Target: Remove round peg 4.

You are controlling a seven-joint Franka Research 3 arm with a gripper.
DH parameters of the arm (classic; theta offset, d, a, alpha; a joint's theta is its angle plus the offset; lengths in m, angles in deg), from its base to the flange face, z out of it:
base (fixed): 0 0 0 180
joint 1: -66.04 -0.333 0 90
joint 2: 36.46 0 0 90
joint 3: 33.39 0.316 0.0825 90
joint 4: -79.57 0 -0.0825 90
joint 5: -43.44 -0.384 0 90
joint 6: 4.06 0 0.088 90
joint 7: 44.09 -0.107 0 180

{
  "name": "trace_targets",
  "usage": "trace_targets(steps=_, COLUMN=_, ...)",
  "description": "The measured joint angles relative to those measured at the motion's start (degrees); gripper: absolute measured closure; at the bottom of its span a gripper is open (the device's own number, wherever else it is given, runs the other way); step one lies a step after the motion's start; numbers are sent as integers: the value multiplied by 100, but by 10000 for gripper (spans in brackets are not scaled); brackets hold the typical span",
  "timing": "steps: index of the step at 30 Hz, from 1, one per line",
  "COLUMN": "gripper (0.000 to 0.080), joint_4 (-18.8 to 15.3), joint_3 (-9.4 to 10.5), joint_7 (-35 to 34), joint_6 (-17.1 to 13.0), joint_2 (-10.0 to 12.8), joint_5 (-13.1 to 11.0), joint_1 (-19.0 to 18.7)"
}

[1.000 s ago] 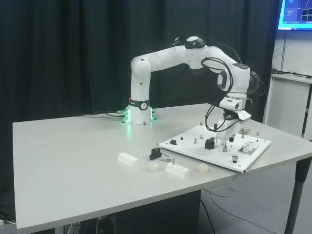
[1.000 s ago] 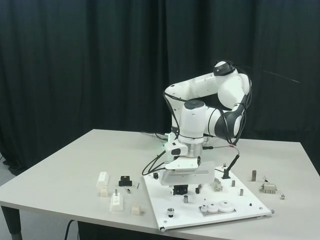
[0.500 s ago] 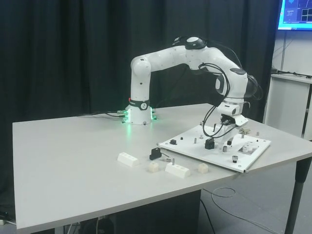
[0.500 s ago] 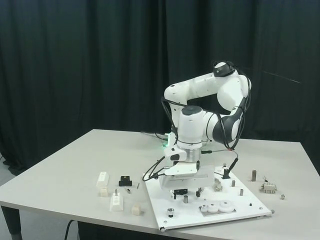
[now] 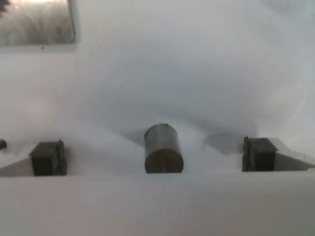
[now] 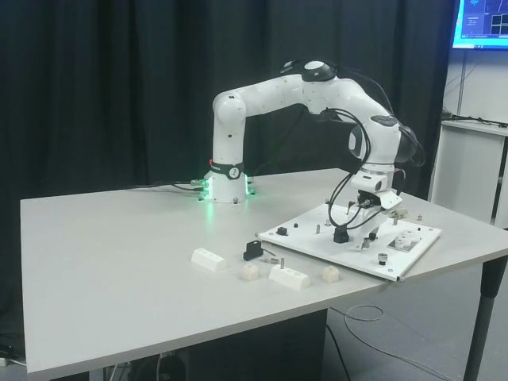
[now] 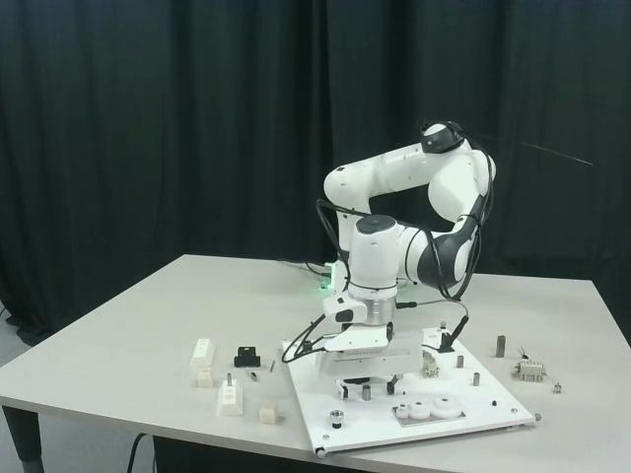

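While the wrist view looks straight down past the fingertips, the end effector (image 5: 153,157) is spread wide, its 2 black fingertips (image 5: 48,158) well apart on either side of round peg 4 (image 5: 163,149) and touching nothing. The peg, a short grey cylinder, stands upright on the white board (image 5: 197,73), midway between the fingertips, with clear gaps on both sides, so nothing is gripped. A shiny rectangular recess (image 5: 37,22) shows in the board at one corner of the wrist view.

From the first room view, the end effector (image 6: 367,230) sits low over the white board (image 6: 421,246), right down among the small parts there, and the white arm (image 6: 317,87) arches up and back to its base (image 6: 225,186), which glows green on the grey worktop (image 6: 119,254). In the second room view the end effector (image 7: 367,379) is also down at the board (image 7: 325,434), where several small pegs stand, plus 2 white gears (image 7: 434,406) near the front edge.

Beside the board on the worktop lie 2 white blocks (image 6: 209,258), a small black part (image 6: 252,251) and a couple of pale cubes (image 6: 249,271). A screen (image 6: 482,24) hangs at the far right; its writing is too small to read, and no brand or label can be made out anywhere.
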Motion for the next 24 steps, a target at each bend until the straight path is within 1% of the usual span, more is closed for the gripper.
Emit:
trace_targets(steps=6, gripper=3, joint_4=-39, joint_3=13, joint_7=46, joint_6=-96, joint_2=0, joint_5=-45, joint_1=-18)
trace_targets(steps=7, gripper=104, joint_4=-45, joint_3=17, joint_7=46, joint_6=-111, joint_2=0, joint_5=-49, joint_1=-19)
trace_targets(steps=12, gripper=104, joint_4=-57, joint_3=31, joint_7=46, joint_6=-163, joint_2=0, joint_5=-61, joint_1=-19)
trace_targets(steps=13, gripper=266, joint_4=-58, joint_3=32, joint_7=46, joint_6=-167, joint_2=0, joint_5=-62, joint_1=-19)
trace_targets(steps=21, gripper=266, joint_4=-58, joint_3=32, joint_7=46, joint_6=-183, joint_2=0, joint_5=-62, joint_1=-19)
trace_targets(steps=22, gripper=606, joint_4=-58, joint_3=32, joint_7=46, joint_6=-184, joint_2=0, joint_5=-62, joint_1=-19)
trace_targets(steps=24, gripper=606, joint_4=-58, joint_3=32, joint_7=46, joint_6=-184, joint_2=0, joint_5=-75, joint_1=-20)
